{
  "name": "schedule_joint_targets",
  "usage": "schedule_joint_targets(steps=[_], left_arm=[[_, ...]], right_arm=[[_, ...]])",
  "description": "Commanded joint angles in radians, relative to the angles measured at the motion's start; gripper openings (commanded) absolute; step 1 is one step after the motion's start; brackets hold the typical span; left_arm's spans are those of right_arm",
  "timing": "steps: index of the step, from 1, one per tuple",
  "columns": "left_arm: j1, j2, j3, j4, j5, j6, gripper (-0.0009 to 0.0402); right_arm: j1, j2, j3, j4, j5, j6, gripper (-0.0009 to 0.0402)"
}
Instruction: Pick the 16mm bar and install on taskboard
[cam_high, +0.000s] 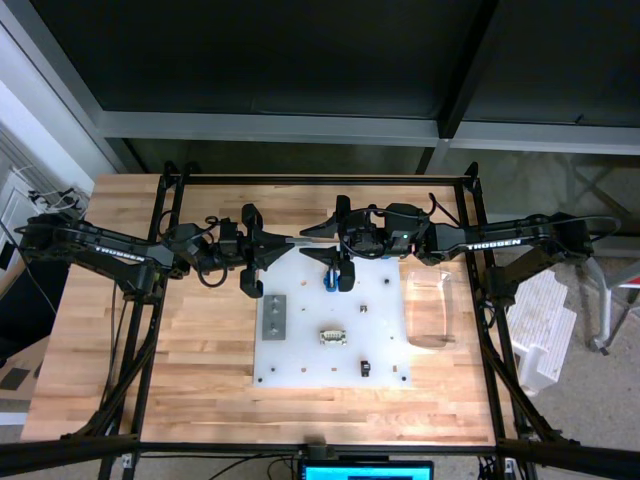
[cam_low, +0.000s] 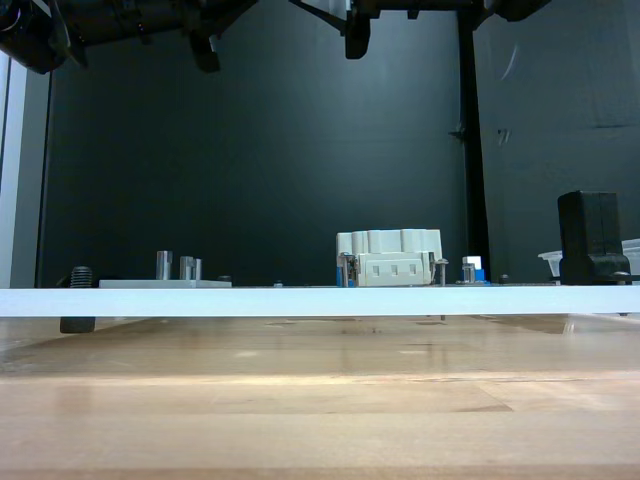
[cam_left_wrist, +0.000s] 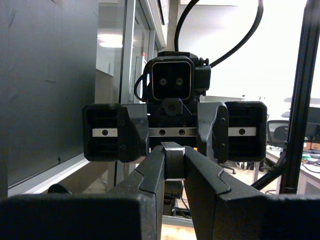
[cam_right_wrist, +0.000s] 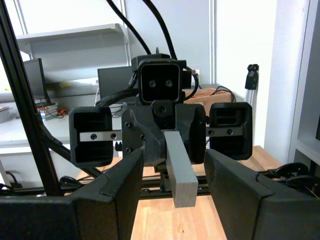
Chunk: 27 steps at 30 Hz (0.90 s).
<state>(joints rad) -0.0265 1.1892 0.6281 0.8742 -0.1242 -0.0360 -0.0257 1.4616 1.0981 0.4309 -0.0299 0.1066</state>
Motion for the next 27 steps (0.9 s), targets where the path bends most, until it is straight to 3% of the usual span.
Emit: schedule_joint_targets(steps=[1, 16, 27], left_arm=[[0.000, 0.000, 0.000, 0.000, 0.000, 0.000, 0.0000], [0.000, 0.000, 0.000, 0.000, 0.000, 0.000, 0.0000], [0.000, 0.000, 0.000, -0.001, 0.000, 0.000, 0.0000]], right_arm=[[0.000, 0.000, 0.000, 0.000, -0.001, 0.000, 0.0145], [-0.005, 0.000, 0.000, -0.026, 0.001, -0.007, 0.0097], [-0.007, 0.000, 0.000, -0.025, 0.000, -0.010, 0.0015]])
